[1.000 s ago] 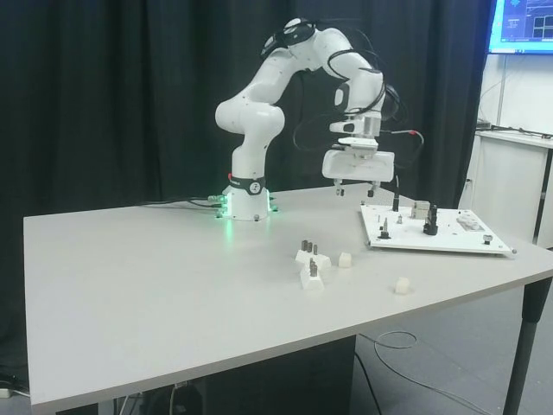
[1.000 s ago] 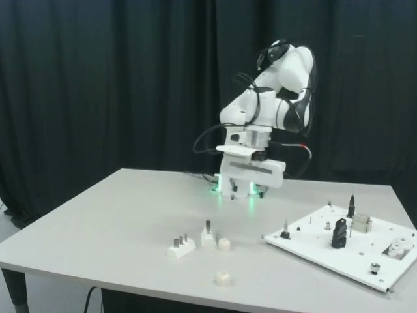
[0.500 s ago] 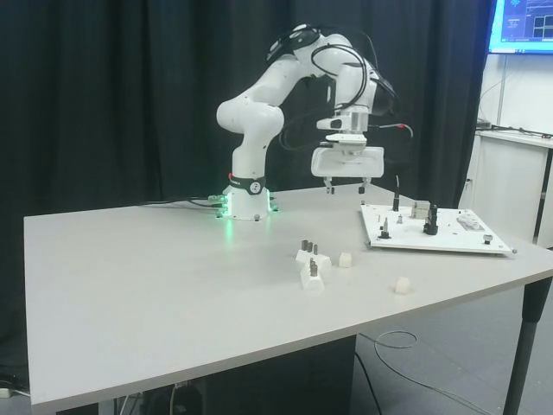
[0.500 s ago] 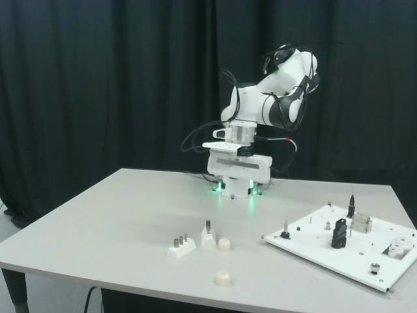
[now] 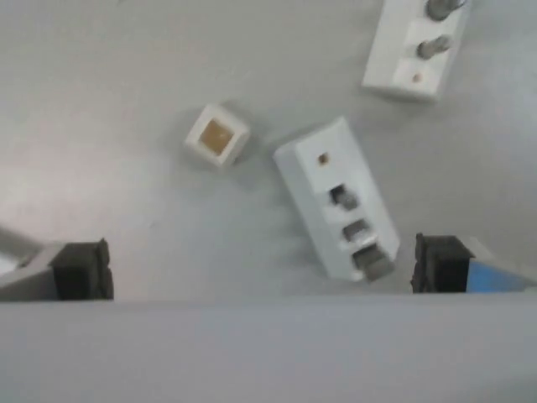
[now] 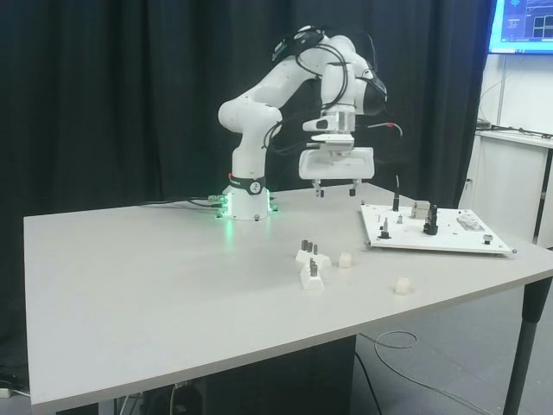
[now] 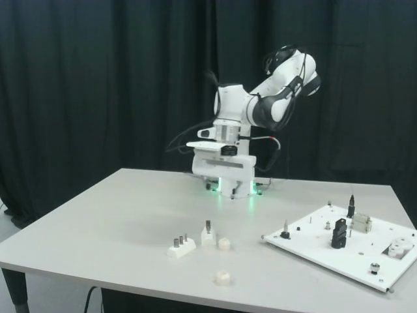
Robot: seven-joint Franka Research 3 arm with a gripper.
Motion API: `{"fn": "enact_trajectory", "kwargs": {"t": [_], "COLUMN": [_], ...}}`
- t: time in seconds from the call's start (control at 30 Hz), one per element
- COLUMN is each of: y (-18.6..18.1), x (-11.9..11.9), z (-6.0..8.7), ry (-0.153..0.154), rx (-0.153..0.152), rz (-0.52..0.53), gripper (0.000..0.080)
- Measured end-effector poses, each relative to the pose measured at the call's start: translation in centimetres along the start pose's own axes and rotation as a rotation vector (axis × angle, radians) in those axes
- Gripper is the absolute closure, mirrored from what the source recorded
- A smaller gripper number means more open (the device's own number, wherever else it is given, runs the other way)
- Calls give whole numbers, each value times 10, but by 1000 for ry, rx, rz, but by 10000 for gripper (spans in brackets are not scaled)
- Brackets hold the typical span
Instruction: Pick round peg 2.
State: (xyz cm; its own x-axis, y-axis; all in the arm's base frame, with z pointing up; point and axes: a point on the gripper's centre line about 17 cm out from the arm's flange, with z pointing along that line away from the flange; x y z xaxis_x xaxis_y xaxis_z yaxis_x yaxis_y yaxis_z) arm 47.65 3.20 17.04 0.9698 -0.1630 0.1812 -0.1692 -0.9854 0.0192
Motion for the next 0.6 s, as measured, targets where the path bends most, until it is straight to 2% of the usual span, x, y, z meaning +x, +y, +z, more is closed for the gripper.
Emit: {"fn": "enact_trajectory", "kwargs": {"t": [0.33, 0.6], "y": [24, 37], "x": [17, 28], "z": [20, 37], "ry": [29, 49], "rx": [40, 47], "rz": [57, 108], "gripper": [3, 3]}}
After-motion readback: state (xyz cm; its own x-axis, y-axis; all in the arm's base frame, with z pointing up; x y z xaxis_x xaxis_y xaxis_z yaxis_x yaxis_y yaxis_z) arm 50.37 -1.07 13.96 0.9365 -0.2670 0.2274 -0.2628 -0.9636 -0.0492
